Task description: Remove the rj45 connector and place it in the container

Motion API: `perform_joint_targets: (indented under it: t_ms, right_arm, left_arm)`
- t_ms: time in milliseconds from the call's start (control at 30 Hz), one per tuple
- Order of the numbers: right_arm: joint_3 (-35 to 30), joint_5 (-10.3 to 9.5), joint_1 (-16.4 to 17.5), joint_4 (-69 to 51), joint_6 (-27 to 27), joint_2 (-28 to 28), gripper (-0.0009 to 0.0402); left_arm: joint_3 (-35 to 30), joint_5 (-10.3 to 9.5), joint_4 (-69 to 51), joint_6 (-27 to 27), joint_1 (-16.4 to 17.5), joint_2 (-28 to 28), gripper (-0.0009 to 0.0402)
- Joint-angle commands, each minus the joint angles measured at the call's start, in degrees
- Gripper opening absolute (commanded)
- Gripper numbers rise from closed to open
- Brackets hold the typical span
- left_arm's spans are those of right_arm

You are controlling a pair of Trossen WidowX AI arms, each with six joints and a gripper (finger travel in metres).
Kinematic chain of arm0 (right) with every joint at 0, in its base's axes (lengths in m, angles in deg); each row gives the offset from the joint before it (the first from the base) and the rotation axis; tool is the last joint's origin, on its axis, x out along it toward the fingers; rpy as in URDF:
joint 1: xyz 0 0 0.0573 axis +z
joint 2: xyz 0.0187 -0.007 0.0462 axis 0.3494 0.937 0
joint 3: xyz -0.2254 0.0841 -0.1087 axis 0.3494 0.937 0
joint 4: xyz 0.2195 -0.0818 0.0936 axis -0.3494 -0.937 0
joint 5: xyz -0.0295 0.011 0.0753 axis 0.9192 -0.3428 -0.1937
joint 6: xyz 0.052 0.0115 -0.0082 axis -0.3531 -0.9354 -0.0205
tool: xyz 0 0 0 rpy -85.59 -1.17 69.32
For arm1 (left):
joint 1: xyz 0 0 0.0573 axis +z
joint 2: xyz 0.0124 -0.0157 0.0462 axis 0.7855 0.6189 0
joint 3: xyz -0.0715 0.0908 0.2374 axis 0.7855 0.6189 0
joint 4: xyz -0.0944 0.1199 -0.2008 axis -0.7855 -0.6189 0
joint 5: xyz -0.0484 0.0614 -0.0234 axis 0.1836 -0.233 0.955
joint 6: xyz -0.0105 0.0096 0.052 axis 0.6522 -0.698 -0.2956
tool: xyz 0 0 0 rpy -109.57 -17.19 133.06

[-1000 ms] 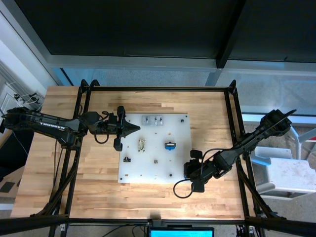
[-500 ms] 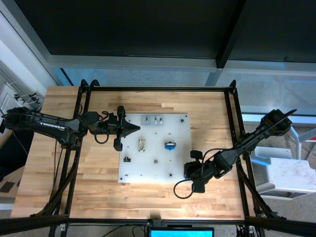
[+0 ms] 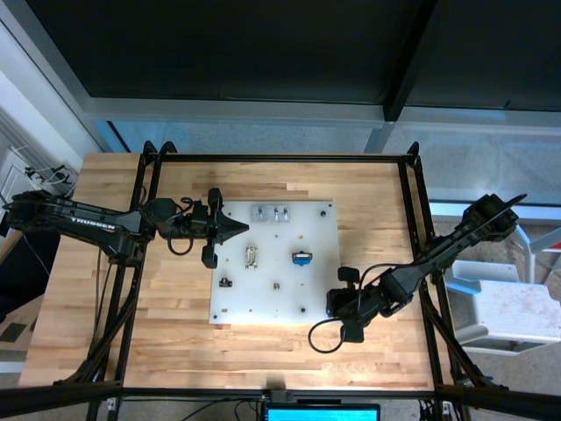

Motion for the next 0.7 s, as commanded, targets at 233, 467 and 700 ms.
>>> perform_joint_targets:
  t_ms: [233,467,700]
  right_arm:
    - [0.00,0.11,0.02,0.09,0.15,0.00,0.0000]
    - [0.00,0.11,0.15,0.02,0.48,-0.39,0.0000]
    - [-0.07,0.13,0.15,-0.04,1.25,-1.73,0.0000]
  left_arm:
    - [0.00,0.02,0.02,0.00,0.00,0.00,0.0000]
    - [0.00,0.02,0.02,0.00,0.02,0.02,0.0000]
    - [0.00,0.02,0.02,0.00,0.02,0.00,0.0000]
